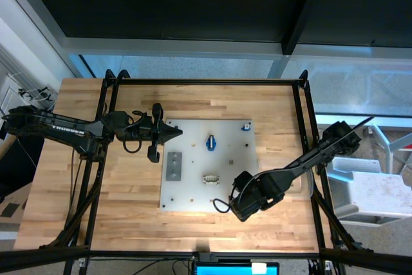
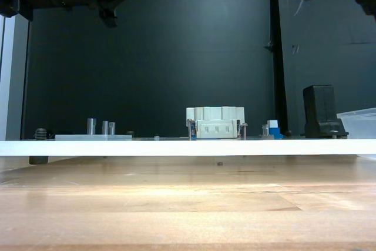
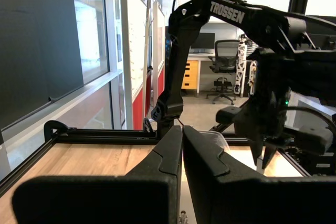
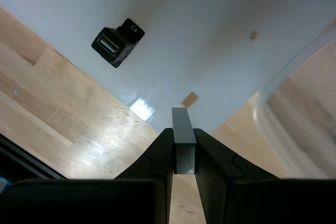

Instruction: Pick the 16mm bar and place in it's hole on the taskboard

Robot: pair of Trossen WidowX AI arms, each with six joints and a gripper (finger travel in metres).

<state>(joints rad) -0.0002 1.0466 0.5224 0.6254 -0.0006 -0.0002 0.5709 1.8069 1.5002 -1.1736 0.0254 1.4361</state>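
A grey square-ended bar [image 4: 183, 124] is held in my right gripper [image 4: 184, 136], whose fingers are shut on it with the bar's end sticking out past them. In the high view the right gripper [image 1: 242, 201] hangs over the white taskboard [image 1: 193, 194] near its front right corner, and the bar is hidden under it. Below the bar lie bare white board and the board's edge. My left gripper [image 1: 170, 132] hovers high over the board's far left edge, pointing right. Its fingers [image 3: 168, 148] are pressed together with nothing between them.
On the board are a grey block with holes [image 1: 174, 165], a blue part [image 1: 210, 142], a white connector [image 2: 215, 123] and a black USB socket [image 4: 117, 39]. A clear container [image 4: 294, 124] stands just off the board's right edge. Black frame rails [image 1: 302, 133] border the table.
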